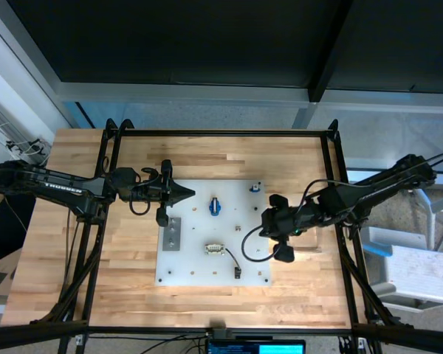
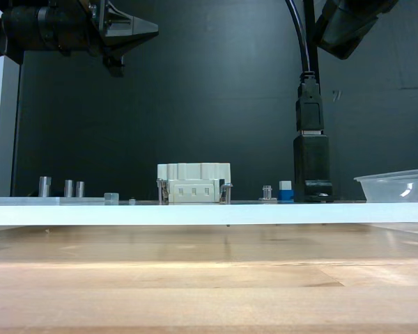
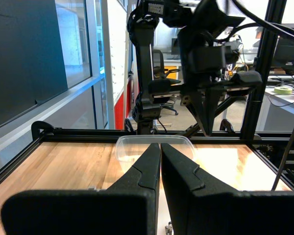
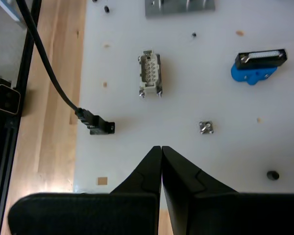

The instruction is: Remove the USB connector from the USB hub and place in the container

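**A:** Which step is in hand now?

**B:** In my judgement it is the first one, the reach toward the plug. The USB connector (image 2: pixel 311 111) stands upright in the USB hub (image 2: pixel 312 170), at the near right part of the white board (image 1: pixel 184 269). Nothing touches it.

**A:** And where is the right gripper?

**B:** The right gripper (image 4: pixel 160 151) hangs high above the board, a little to the far and right of the hub, and it looks down on it. Its two fingers are pressed together, with nothing between them.

**A:** So what does the next move call for?

**B:** I think the fingers must first spread enough for the plug. Then the arm should go down and toward the near side, until the fingers stand on both sides of the plug body, above the hub. After the grip, a straight pull upward seems best to me. A tilted pull could jam the plug.

**A:** And where does it go after that?

**B:** It goes to the container (image 2: pixel 397 186), which stands near the right edge of the board, so the way is short.

**A:** What about the left arm?

**B:** The left gripper (image 3: pixel 160 156) is held level, high over the far left part of the board, and it points to the right. Its fingers are together too, and it holds nothing. It looks parked to me.
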